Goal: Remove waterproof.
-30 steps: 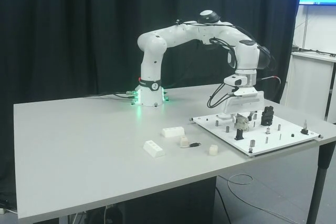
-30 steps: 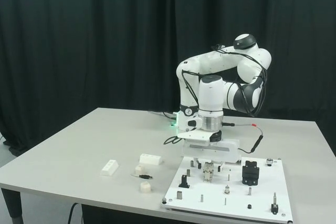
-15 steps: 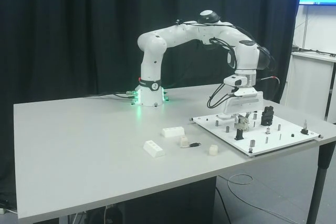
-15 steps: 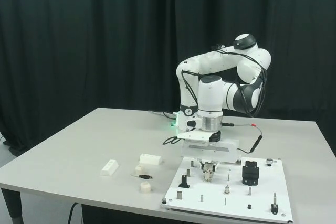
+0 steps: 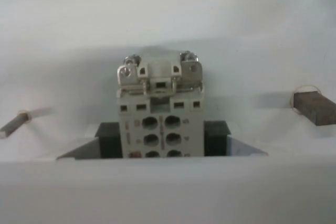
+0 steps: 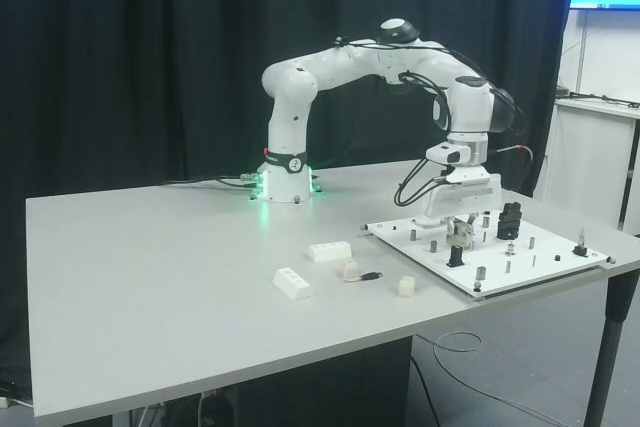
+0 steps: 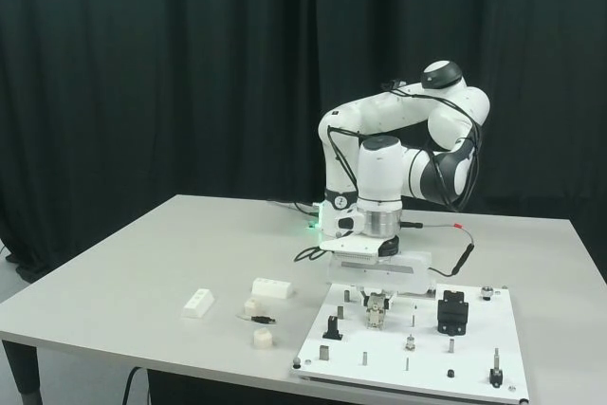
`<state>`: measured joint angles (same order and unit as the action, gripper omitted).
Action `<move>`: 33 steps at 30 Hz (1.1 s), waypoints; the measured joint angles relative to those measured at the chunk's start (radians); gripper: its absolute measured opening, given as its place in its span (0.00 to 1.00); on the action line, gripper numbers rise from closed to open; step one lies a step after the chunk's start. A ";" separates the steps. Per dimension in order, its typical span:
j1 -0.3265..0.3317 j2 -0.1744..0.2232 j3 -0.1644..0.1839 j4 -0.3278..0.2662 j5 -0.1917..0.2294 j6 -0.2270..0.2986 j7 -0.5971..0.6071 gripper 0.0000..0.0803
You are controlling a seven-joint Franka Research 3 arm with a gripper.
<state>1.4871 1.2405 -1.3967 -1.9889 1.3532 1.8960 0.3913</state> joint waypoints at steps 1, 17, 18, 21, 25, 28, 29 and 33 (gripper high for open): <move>0.000 -0.001 0.000 0.000 -0.001 0.000 -0.001 0.39; 0.001 -0.006 -0.004 0.004 -0.018 -0.002 -0.006 0.39; 0.001 -0.006 -0.004 0.005 -0.021 -0.002 -0.006 0.39; 0.002 -0.008 -0.009 0.008 -0.030 -0.007 -0.006 0.39; 0.007 -0.010 -0.029 0.013 -0.046 -0.020 -0.006 0.39; 0.012 -0.011 -0.055 0.017 -0.056 -0.039 -0.006 0.39; 0.014 -0.012 -0.065 0.018 -0.061 -0.048 -0.006 0.39; 0.019 -0.018 -0.100 0.031 -0.084 -0.080 -0.006 0.39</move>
